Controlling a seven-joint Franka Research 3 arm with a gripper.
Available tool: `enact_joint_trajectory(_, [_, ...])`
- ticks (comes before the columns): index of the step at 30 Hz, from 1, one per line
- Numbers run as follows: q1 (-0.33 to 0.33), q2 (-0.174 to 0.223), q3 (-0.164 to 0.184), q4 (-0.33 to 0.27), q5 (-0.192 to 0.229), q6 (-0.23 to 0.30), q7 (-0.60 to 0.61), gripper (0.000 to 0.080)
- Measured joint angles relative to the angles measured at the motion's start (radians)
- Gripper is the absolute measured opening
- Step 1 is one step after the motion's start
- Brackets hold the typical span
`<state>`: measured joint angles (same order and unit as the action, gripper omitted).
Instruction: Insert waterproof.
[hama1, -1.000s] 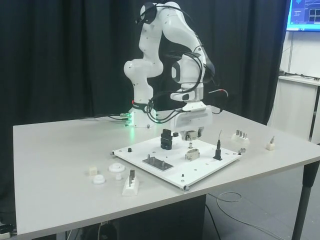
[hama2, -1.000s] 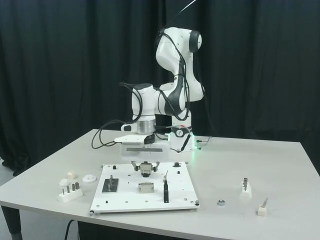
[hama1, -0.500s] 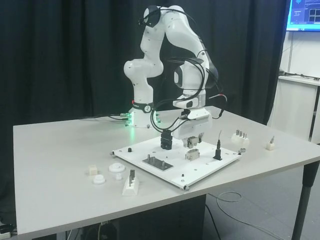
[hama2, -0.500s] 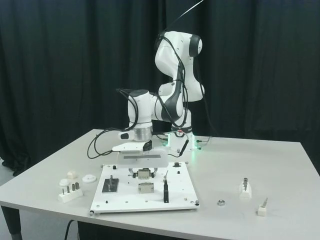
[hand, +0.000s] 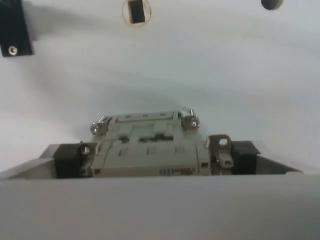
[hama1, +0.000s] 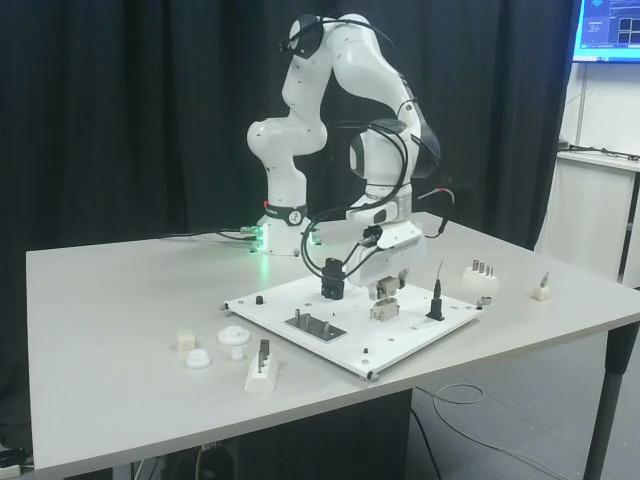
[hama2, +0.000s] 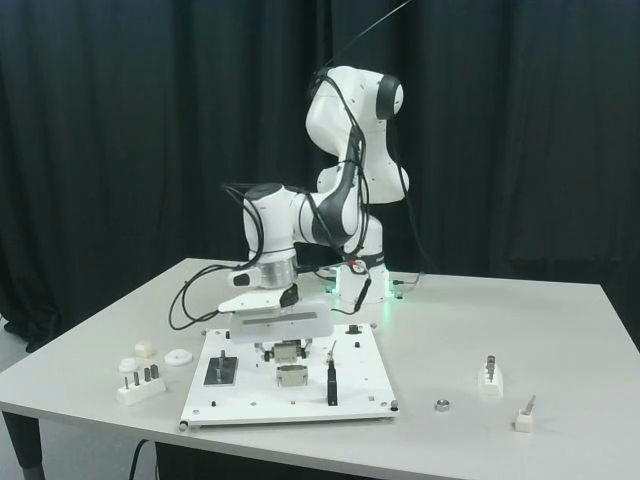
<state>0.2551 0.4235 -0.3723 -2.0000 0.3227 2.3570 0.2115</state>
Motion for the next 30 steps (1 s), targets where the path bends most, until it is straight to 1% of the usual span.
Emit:
enact_joint_trajectory(6, [-0.009,0.011,0.0,0.01,0.024,-0.006,-0.029,0.0623])
enact_joint_trajectory(12, [-0.012,0.017,0.0,0.011,0.024,-0.006,-0.046,0.0623])
enact_joint_trajectory(30, [-0.011,0.024,0.001,0.007,0.024,-0.005,-0.048,0.0623])
